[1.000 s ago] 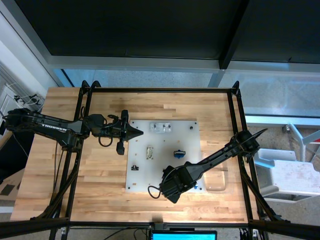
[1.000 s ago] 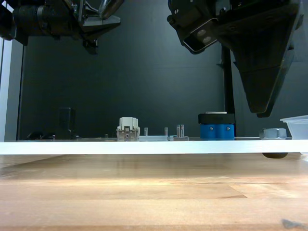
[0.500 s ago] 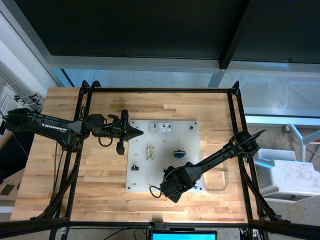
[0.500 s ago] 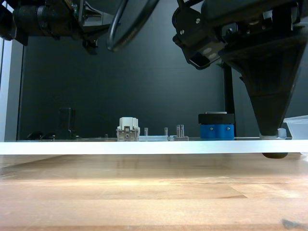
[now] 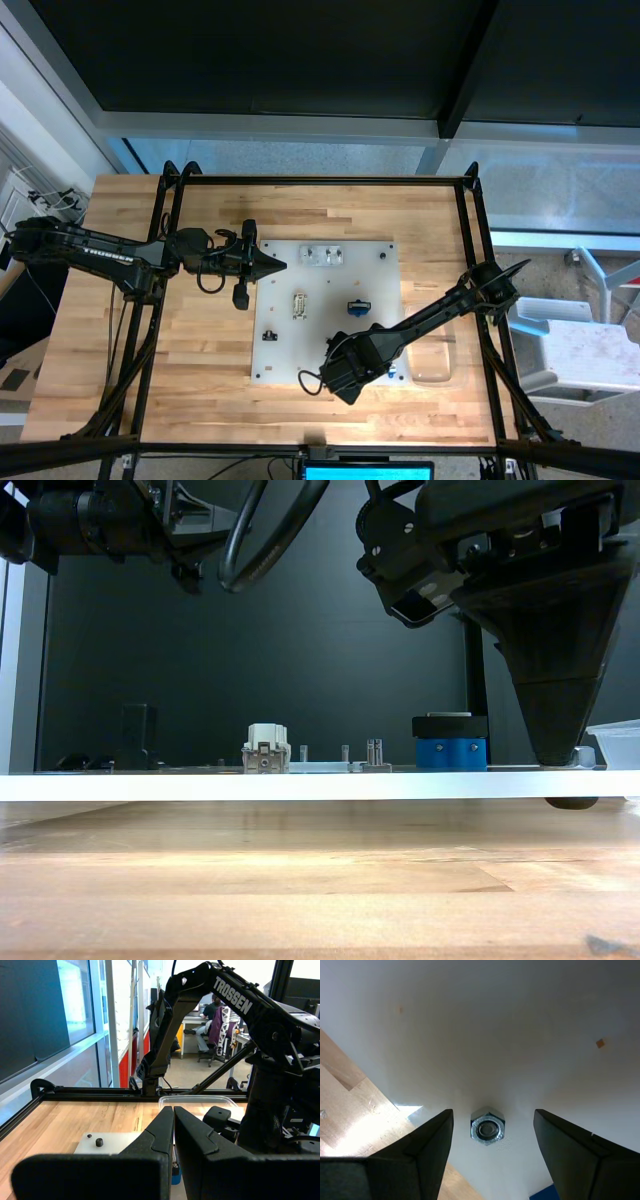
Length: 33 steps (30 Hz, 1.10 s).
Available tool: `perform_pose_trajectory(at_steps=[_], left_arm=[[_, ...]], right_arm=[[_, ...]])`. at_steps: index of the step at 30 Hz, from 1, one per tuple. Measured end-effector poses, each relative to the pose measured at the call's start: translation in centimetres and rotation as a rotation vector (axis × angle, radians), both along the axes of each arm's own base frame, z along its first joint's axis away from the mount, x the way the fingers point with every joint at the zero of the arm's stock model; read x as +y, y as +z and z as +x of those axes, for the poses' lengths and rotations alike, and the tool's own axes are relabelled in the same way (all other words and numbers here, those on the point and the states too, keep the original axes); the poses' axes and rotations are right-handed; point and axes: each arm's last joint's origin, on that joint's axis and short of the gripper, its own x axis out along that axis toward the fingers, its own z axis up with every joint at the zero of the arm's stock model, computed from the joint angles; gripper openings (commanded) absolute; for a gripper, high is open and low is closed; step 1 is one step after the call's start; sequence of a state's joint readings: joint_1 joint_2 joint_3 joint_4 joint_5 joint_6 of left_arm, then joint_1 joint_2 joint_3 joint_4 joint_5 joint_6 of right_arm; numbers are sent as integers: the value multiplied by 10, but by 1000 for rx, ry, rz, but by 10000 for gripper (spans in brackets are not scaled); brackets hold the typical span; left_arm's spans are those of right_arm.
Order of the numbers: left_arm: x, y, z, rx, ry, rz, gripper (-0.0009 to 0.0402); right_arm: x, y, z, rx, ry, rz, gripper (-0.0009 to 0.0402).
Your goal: Unfasten the M12 fastener and place in the container
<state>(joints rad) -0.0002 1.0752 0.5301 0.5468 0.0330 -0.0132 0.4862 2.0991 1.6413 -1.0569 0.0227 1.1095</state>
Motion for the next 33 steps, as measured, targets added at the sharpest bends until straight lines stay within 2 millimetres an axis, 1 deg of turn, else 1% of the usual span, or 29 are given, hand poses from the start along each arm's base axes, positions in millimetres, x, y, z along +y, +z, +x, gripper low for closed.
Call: perform_pose_trajectory(at_steps=[15,20,24,28,30,33], left_arm=[[0,0,0,0,0,0,0],[0,0,0,0,0,0,0],[0,0,0,0,0,0,0],[0,0,0,0,0,0,0],[0,0,0,0,0,0,0],[0,0,0,0,0,0,0]], right_arm=[[1,-1,-1,11,1,22,70],[0,-1,0,11,1,22,35],[0,-1,0,9,19,22,16],[0,-1,0,3,63,22,7],[0,-1,1,-4,133,20,6],[1,-1,2,-18,288,15,7]])
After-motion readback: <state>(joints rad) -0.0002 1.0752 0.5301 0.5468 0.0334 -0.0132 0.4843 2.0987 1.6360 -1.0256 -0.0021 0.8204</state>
